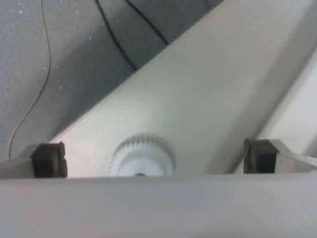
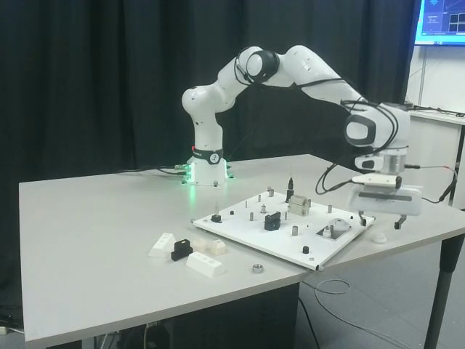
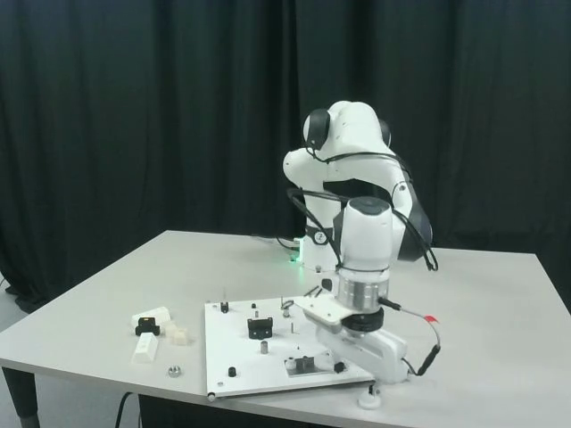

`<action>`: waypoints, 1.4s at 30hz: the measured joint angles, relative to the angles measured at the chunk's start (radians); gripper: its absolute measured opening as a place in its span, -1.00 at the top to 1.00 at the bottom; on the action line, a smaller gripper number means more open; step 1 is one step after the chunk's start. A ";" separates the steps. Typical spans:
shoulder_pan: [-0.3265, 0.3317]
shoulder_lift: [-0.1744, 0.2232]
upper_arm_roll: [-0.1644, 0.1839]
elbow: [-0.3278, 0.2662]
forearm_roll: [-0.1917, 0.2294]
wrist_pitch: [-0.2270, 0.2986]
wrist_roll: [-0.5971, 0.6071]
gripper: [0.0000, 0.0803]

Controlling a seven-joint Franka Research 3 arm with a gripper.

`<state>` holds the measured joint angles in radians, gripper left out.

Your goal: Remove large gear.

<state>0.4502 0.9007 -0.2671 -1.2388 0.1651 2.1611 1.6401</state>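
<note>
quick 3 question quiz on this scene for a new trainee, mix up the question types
1. True or false: the large gear lies on the white board.
2. The tool is: A) shut on the gear, B) open over the gear, C) open over the loose blocks.
3. Fill in: the green light glows at the arm's ____.

Key
1. False: it lies on the grey table, beside the board's edge.
2. B
3. base
</note>
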 joint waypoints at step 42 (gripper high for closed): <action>-0.001 -0.006 -0.067 0.161 0.000 -0.246 -0.016 -0.99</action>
<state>0.4494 0.8948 -0.3336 -1.0778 0.1648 1.9151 1.6244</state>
